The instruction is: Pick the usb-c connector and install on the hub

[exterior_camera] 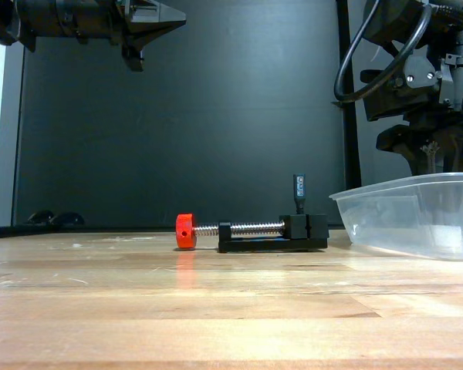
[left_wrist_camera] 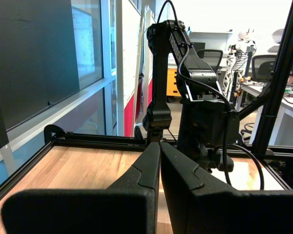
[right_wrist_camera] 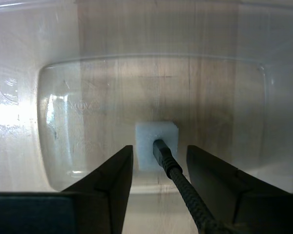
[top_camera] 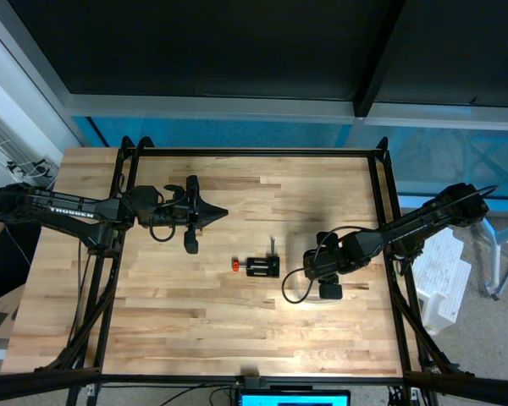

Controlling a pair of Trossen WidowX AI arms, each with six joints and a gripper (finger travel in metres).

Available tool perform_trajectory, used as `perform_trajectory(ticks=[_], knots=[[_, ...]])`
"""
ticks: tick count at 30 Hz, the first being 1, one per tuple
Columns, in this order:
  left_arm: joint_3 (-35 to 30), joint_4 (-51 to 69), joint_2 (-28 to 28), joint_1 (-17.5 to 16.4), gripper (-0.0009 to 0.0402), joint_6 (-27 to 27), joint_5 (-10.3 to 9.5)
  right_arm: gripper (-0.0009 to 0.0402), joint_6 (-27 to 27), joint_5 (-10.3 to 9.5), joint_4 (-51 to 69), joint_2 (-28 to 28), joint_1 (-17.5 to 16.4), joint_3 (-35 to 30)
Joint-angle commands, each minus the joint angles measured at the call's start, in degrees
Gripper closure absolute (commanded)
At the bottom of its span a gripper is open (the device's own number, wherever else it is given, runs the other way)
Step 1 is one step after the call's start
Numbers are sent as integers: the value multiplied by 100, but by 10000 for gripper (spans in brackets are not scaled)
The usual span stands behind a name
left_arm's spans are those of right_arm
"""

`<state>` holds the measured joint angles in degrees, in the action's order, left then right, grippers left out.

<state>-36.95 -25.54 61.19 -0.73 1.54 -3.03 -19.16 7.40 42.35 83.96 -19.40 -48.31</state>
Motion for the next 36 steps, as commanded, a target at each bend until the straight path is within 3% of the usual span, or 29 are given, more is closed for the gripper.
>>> perform_trajectory(ticks=[1,28,36], knots=[[-2,0,2,-2,393,0,2,270,-2,2,-35,-2,0,22],[-2,0,2,-2,393,0,2,385,2,4,-44,-2,-2,31],[-2,0,2,-2,393,0,0,392,2,2,-42,-2,-2,31]])
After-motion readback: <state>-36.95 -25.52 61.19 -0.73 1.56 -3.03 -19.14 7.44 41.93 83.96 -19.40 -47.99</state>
